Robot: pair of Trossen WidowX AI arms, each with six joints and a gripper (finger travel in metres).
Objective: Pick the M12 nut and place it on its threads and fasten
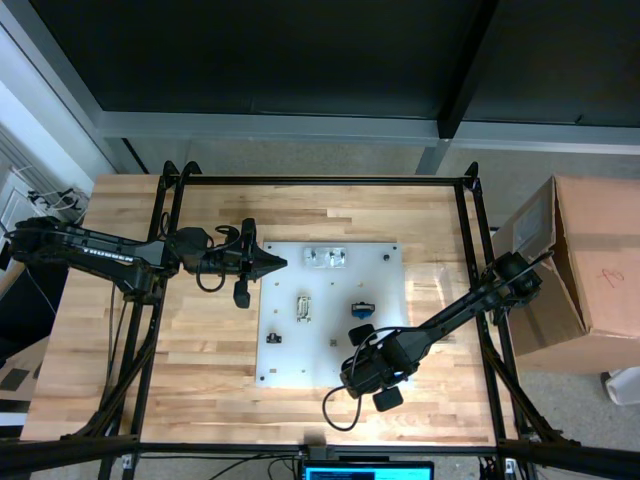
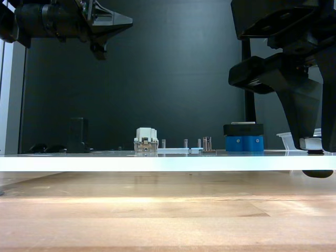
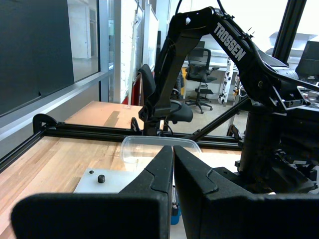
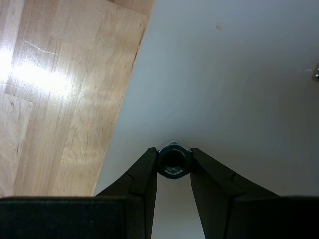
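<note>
Right gripper (image 4: 173,158) is clamped on the M12 nut (image 4: 173,163), low over the white board's (image 1: 300,360) near right edge; can't tell if it's on its stud; looks like the seating step, so next it needs squaring up, then twisting; left gripper (image 3: 173,149) is pinched together, high over the board's left edge.

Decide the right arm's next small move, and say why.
Probably a slow wrist turn, gripper shut, to try the threads. The right gripper is shut on the silver nut, low over the white board near its near right edge. The stud is hidden, so whether the nut sits on it cannot be told. The left gripper hangs shut, high over the board's left edge.
</note>
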